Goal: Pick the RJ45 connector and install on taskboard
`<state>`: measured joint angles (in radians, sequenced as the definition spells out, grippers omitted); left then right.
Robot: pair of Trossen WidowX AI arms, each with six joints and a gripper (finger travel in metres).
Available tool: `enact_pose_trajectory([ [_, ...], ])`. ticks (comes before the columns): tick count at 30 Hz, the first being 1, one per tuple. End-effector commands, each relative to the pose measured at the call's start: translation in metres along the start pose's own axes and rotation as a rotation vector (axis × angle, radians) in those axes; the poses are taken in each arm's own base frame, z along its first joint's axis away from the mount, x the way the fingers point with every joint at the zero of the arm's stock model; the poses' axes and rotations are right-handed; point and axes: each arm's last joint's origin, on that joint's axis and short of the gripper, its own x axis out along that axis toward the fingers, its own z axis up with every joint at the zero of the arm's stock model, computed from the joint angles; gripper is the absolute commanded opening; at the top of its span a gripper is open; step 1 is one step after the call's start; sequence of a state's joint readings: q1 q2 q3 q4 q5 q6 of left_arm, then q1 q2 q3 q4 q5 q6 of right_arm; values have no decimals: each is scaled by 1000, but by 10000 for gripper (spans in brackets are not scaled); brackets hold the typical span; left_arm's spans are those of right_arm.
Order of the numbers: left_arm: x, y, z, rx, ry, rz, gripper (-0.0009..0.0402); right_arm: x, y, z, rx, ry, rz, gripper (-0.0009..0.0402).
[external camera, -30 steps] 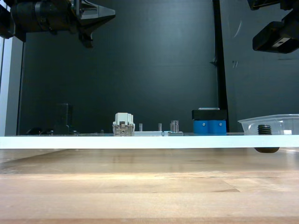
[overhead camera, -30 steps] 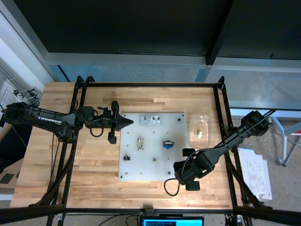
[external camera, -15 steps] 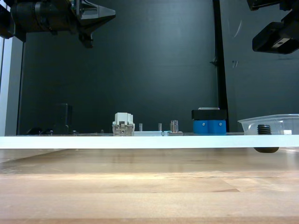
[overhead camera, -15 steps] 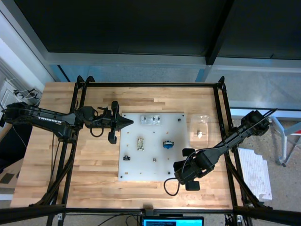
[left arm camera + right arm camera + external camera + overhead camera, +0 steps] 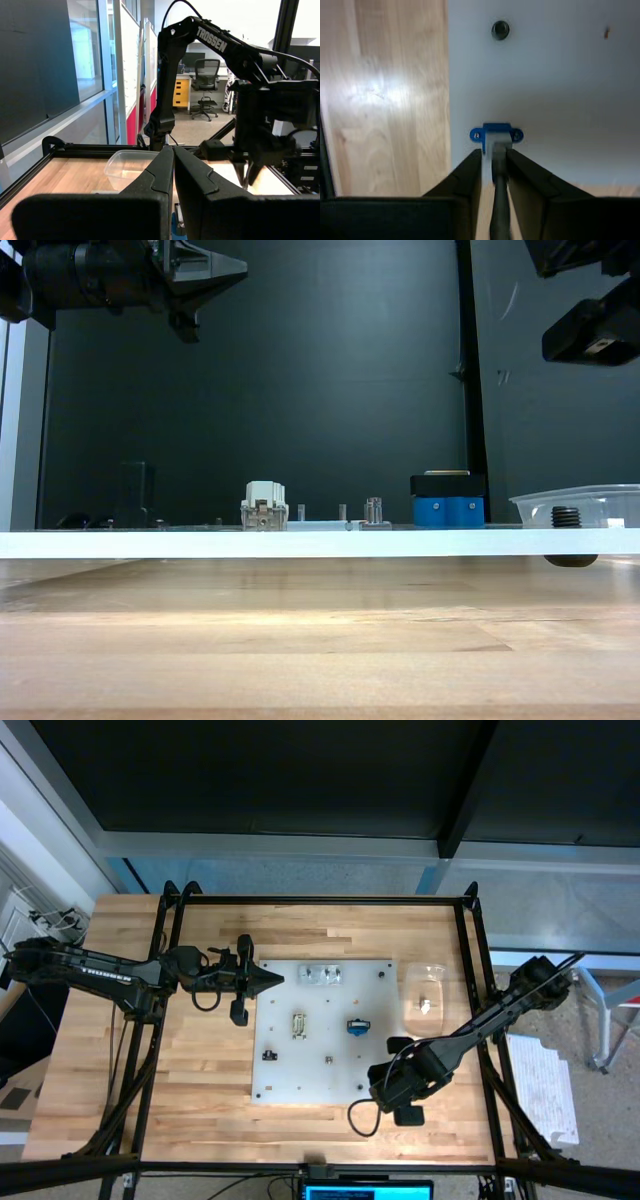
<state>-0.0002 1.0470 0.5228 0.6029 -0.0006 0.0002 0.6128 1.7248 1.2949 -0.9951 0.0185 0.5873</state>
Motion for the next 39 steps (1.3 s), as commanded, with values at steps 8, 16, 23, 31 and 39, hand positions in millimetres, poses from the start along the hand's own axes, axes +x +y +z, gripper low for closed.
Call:
enact_pose_trajectory([
  [8, 0, 0, 0, 0, 0, 0, 0, -5, 0, 0, 7, -18, 4, 171],
  [16, 0, 0, 0, 0, 0, 0, 0, -17, -2, -3, 11, -49, 24, 214],
  [23, 0, 0, 0, 0, 0, 0, 0, -41, -8, -10, 13, -101, 60, 239],
  [31, 0, 0, 0, 0, 0, 0, 0, -53, -12, -16, 13, -118, 72, 249],
  [39, 0, 0, 0, 0, 0, 0, 0, -53, -12, -16, 13, -116, 71, 249],
])
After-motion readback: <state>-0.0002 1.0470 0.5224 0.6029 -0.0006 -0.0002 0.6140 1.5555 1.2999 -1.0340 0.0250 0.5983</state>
